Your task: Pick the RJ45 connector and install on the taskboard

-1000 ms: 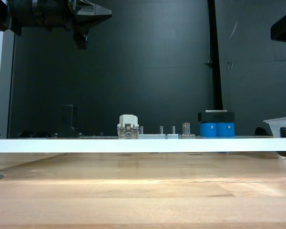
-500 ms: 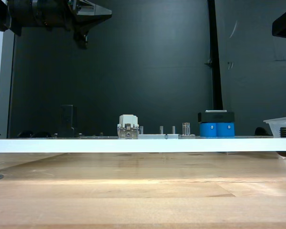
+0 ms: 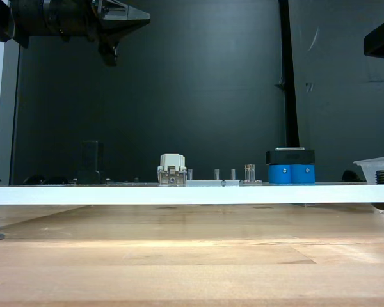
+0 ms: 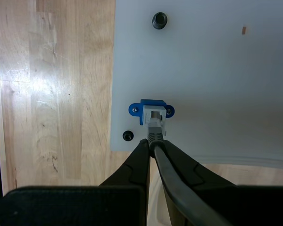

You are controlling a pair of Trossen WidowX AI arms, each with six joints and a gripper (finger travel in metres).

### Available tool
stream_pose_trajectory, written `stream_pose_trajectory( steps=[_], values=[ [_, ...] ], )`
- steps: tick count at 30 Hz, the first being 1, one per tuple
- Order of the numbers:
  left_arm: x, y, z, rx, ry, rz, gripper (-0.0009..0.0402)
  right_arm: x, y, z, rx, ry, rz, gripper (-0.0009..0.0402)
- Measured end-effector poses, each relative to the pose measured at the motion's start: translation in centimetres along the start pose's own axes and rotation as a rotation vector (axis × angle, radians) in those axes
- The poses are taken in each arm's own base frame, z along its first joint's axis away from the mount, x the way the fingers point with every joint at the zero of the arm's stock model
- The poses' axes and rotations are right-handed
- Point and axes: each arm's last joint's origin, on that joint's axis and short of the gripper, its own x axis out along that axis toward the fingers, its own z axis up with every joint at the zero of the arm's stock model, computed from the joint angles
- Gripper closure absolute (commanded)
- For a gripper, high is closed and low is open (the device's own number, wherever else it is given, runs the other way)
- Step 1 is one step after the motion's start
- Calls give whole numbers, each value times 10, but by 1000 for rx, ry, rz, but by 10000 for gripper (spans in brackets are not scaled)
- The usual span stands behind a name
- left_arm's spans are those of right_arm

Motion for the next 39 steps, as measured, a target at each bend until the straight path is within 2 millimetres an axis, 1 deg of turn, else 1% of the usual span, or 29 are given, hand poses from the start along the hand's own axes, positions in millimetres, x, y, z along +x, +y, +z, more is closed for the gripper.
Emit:
stream_pose_trajectory(
  steps=[6, 34, 39],
  values=[
    [0, 0, 0, 0, 0, 0, 393, 6, 1, 0, 1, -8, 7, 393],
    [0, 0, 0, 0, 0, 0, 393, 9, -2, -3, -3, 14, -27, 393],
    [0, 0, 0, 0, -1, 0, 393, 14, -3, -4, -1, 4, -22, 393]
  ],
)
